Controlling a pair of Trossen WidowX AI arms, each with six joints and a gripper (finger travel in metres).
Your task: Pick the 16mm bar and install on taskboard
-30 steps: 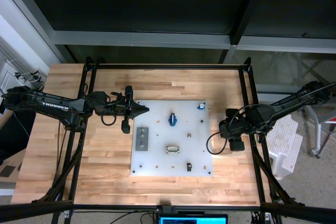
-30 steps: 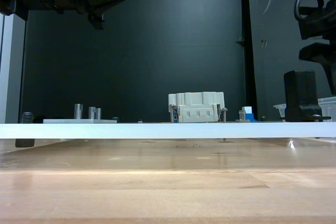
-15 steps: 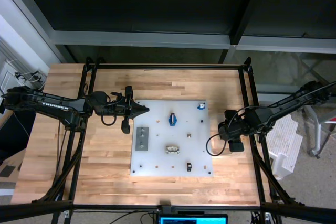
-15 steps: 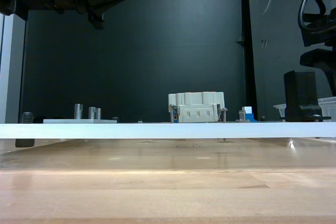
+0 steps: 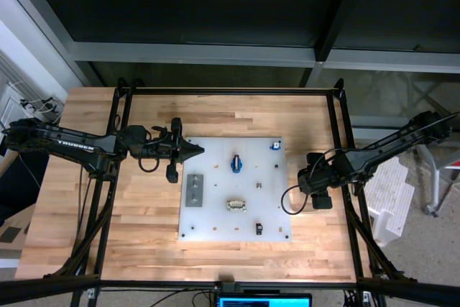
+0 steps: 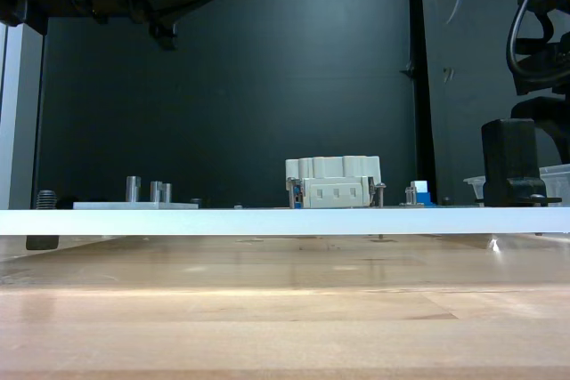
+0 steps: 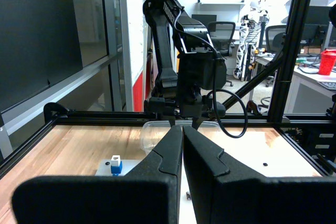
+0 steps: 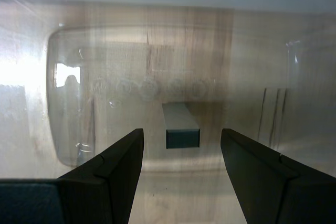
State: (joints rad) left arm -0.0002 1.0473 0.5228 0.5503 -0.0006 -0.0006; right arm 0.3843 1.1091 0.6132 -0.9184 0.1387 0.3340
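Right gripper (image 8: pixel 181 131) is spread wide, holding nothing, pointing down into the clear tray (image 8: pixel 55 77) just right of the taskboard (image 5: pixel 215 215). The 16mm bar (image 8: pixel 180 121) sits on the tray floor, centred between my fingers (image 8: pixel 122 155) and apart from both.

Step in hand: the pick. I'd drop straight with no sideways drift, close across the bar's narrow sides, and stop short of scraping the tray floor. It looks small and smooth, so grip low and square or it may squirt out.

Farther off, left gripper (image 5: pixel 197 150) hangs over the board's far left corner, fingers pressed together, empty.
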